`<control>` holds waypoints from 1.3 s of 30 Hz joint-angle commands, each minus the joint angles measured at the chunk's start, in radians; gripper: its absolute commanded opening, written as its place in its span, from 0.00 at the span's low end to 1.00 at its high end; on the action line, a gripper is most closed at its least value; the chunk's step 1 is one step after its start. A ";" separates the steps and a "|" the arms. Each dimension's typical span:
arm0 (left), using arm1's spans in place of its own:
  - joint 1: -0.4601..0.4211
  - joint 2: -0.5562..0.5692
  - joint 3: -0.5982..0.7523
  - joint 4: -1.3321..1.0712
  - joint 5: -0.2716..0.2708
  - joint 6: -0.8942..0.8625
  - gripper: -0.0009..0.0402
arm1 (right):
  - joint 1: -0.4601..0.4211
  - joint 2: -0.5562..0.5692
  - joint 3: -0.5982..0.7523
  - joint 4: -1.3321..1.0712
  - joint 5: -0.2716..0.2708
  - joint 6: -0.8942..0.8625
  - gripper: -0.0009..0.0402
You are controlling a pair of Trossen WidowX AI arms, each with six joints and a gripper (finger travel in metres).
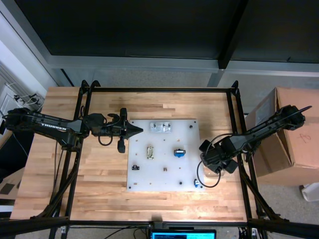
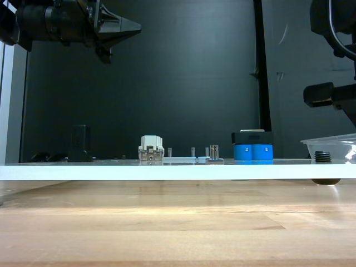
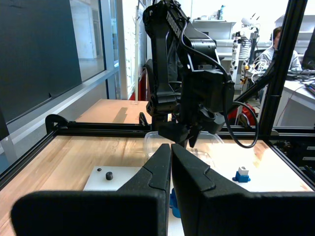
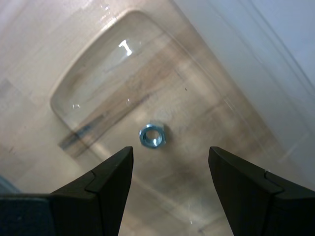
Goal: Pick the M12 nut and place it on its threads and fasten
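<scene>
M12 nut (image 4: 152, 135) lies free in the clear tray (image 4: 88, 83), with the right gripper (image 4: 170, 152) spread wide above it.
High view: the right gripper mostly hides the tray beside the white board (image 1: 162, 169); the left gripper (image 1: 133, 130) hangs over the board's left edge. Low view: the black stud (image 2: 322, 157) shows bare ribs; the right gripper is cut off. Left wrist view: its fingers are pressed together. Right wrist view: the nut lies flat, untouched.

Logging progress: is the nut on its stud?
No: nut lies free in clear tray below open right gripper; stud bare. Left gripper, shut, hovers at board's left edge.
</scene>
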 commanded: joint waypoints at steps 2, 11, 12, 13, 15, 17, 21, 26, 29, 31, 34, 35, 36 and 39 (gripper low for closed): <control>0.000 0.000 0.000 0.000 0.000 0.000 0.02 | 0.002 0.008 -0.020 0.042 -0.016 0.000 0.53; 0.000 0.000 0.000 0.000 0.000 0.000 0.02 | 0.003 0.013 -0.054 0.073 -0.016 -0.072 0.53; 0.000 0.000 0.000 0.000 0.000 0.000 0.02 | 0.004 0.013 -0.059 0.077 -0.016 -0.072 0.53; 0.000 0.000 0.000 0.000 0.000 0.000 0.02 | 0.004 0.013 -0.066 0.084 -0.016 -0.072 0.53; 0.000 0.000 0.000 0.000 0.000 0.000 0.02 | 0.004 0.013 -0.079 0.103 -0.016 -0.072 0.53; 0.000 0.000 0.000 0.000 0.000 0.000 0.02 | 0.005 0.013 -0.092 0.124 -0.016 -0.072 0.53; 0.000 0.000 0.000 0.000 0.000 0.000 0.02 | 0.005 0.013 -0.117 0.159 -0.016 -0.072 0.53; 0.000 0.000 0.000 0.000 0.000 0.000 0.02 | 0.008 0.013 -0.138 0.185 -0.018 -0.072 0.53; 0.000 0.000 0.000 0.000 0.000 0.000 0.02 | 0.009 0.013 -0.144 0.195 -0.018 -0.071 0.53; 0.000 0.000 0.000 0.000 0.000 0.000 0.02 | 0.009 0.013 -0.149 0.199 -0.017 -0.072 0.53; 0.000 0.000 0.000 0.000 0.000 0.000 0.02 | 0.010 0.013 -0.155 0.201 -0.017 -0.072 0.53; 0.000 0.000 0.000 0.000 0.000 0.000 0.02 | 0.011 0.013 -0.155 0.202 -0.016 -0.072 0.53; 0.000 0.000 0.000 0.000 0.000 0.000 0.02 | 0.011 0.013 -0.155 0.202 -0.016 -0.072 0.53; 0.000 0.000 0.000 0.000 0.000 0.000 0.02 | 0.011 0.013 -0.155 0.202 -0.016 -0.072 0.53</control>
